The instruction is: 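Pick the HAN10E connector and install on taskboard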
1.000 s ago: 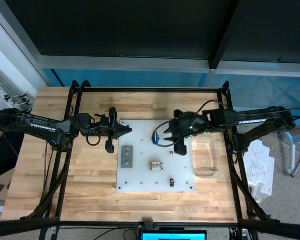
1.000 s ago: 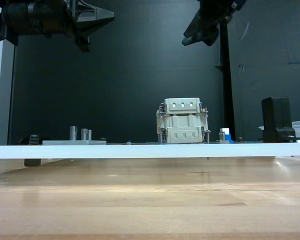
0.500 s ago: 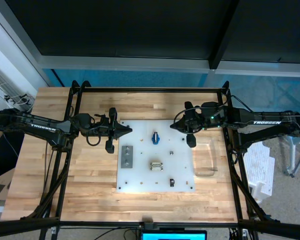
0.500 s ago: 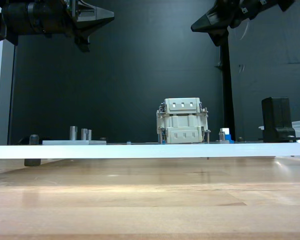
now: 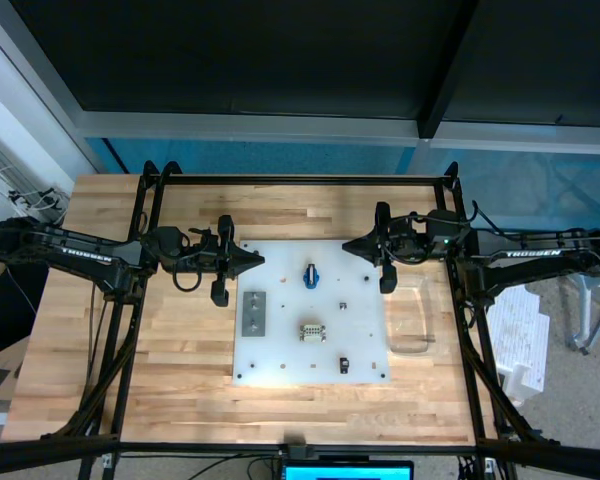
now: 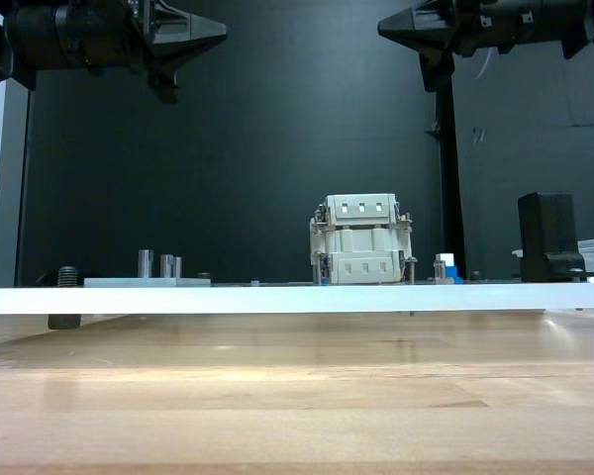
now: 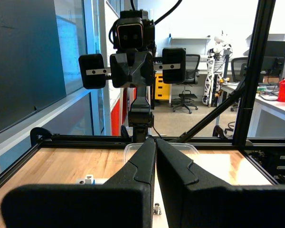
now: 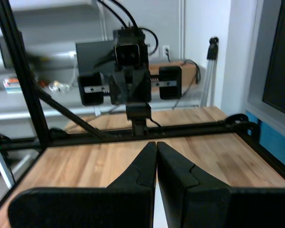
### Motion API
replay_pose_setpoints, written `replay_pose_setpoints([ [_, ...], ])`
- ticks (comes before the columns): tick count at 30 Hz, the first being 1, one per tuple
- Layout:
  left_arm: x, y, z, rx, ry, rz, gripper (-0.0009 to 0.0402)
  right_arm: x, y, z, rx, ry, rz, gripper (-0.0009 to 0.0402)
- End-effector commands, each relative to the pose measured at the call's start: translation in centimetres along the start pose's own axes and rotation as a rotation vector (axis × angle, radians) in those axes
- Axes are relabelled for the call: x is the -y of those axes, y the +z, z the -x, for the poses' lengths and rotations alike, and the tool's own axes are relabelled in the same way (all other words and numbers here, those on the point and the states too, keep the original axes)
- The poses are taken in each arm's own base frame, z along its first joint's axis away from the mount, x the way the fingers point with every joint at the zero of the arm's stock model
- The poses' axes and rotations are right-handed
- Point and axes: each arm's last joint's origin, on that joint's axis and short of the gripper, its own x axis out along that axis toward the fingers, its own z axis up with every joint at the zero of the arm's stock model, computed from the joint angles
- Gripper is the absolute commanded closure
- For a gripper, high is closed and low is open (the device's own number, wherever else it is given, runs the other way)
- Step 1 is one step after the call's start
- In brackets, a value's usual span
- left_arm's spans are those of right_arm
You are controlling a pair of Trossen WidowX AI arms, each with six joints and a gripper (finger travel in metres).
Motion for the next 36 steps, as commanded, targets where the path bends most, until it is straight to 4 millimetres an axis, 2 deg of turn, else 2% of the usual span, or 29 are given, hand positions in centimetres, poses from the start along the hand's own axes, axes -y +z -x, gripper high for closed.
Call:
replay_pose_setpoints([
  [1, 0.0, 0.0, 0.0, 0.000, 0.000, 0.000, 0.0392, 0.1, -0.6, 0.1, 0.010, -0.005, -0.009, 0.0393],
  [36, 0.0, 0.0, 0.0, 0.000, 0.000, 0.000, 0.0392, -0.1, -1.7, 0.3, 0.023, -0.008, -0.010, 0.0393],
])
